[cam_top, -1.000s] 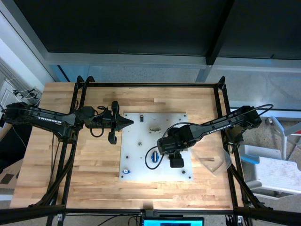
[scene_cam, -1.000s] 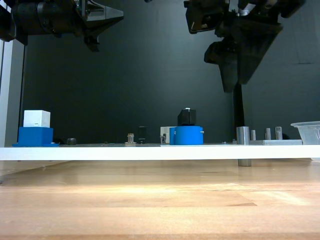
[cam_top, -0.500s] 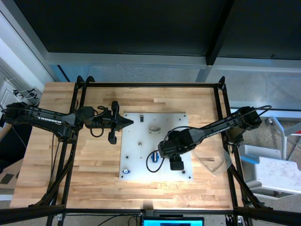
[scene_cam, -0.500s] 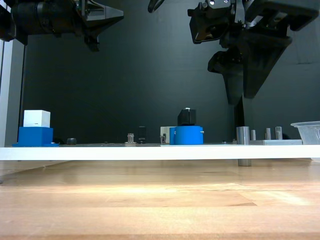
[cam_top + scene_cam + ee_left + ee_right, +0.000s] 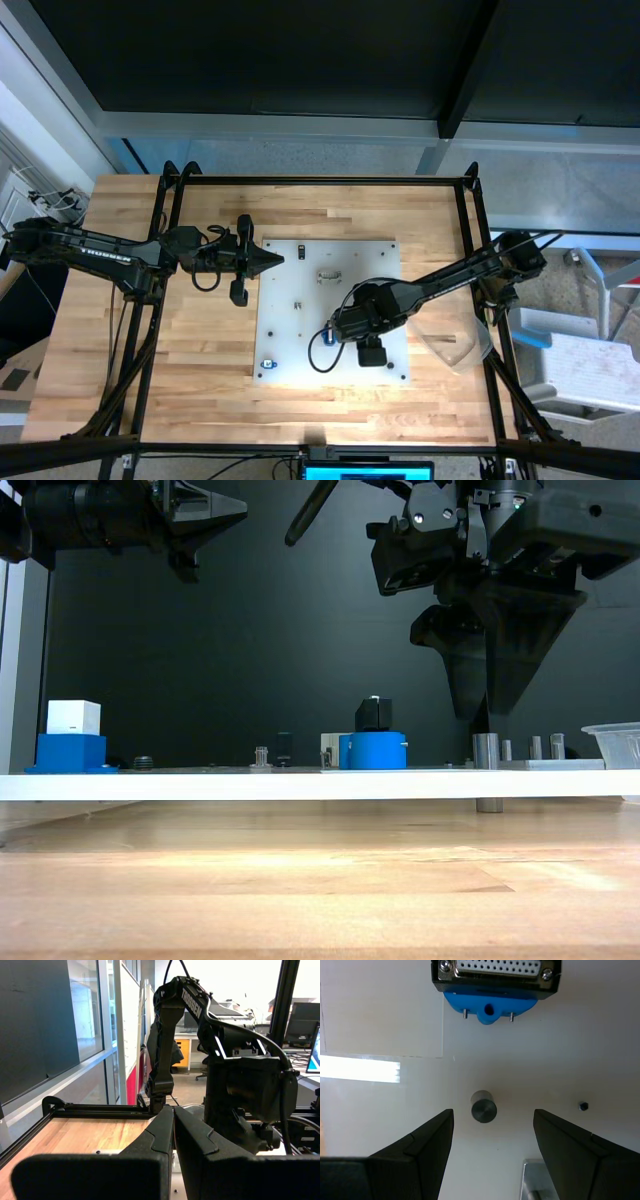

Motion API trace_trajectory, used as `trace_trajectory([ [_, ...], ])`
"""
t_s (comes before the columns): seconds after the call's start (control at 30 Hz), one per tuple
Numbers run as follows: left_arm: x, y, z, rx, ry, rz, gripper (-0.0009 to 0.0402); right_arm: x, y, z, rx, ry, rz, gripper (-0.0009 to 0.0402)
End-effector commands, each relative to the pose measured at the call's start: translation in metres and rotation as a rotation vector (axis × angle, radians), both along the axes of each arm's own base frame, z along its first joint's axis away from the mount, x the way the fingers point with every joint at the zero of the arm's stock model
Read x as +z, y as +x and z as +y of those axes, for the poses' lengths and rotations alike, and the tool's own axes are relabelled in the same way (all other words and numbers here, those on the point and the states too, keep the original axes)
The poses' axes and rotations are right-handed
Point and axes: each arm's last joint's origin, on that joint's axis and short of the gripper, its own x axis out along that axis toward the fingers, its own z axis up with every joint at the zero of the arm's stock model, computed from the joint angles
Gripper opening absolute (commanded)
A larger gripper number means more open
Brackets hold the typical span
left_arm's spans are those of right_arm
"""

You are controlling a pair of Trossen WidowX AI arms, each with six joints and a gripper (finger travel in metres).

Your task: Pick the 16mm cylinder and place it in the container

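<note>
One stubby silver-grey peg, the 16mm cylinder (image 5: 484,1106), stands upright on the white task board (image 5: 380,1025), showing a flat, round, dull metal top in the right wrist view. In the low view it is a short, plain post (image 5: 486,750) toward the board's right edge, thicker than the thin pegs (image 5: 545,746) on the grey block (image 5: 560,764) just beside it. The right gripper (image 5: 493,1115) hangs straight above the cylinder, pointing down. Its fingers (image 5: 432,1132) are spread wide, one on each side of the peg, and neither touches it. From the high view this gripper (image 5: 365,325) covers the board's near right part, so the peg cannot be seen there. A blue connector part (image 5: 491,1005) sits on the board farther from the peg. The container (image 5: 455,350), a clear tub with rounded corners, rests on the tabletop (image 5: 200,340) just off the board's right edge. The left gripper (image 5: 270,258) is held high over the board's left edge, well apart from the peg, its fingers (image 5: 160,1132) pressed together on nothing.
</note>
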Motion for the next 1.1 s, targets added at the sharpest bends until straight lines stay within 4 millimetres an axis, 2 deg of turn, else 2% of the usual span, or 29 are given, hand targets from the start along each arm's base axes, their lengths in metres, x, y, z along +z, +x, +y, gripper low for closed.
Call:
trace_trajectory([
  [0.03, 0.000, 0.000, 0.000, 0.000, 0.000, -0.001, 0.0000, -0.004, 0.001, 0.002, 0.005, -0.001, 0.005, 0.0222],
  [0.37, 0.000, 0.000, 0.000, 0.000, 0.000, 0.000, 0.0000, -0.019, 0.008, 0.005, 0.011, -0.008, 0.023, 0.0222],
  [0.77, 0.000, 0.000, 0.000, 0.000, 0.000, -0.001, 0.0000, -0.026, 0.006, 0.004, 0.012, -0.006, 0.039, 0.0221],
  [1.1, 0.000, 0.000, 0.000, 0.000, 0.000, -0.001, 0.0000, -0.027, 0.006, 0.004, 0.011, -0.006, 0.038, 0.0166],
])
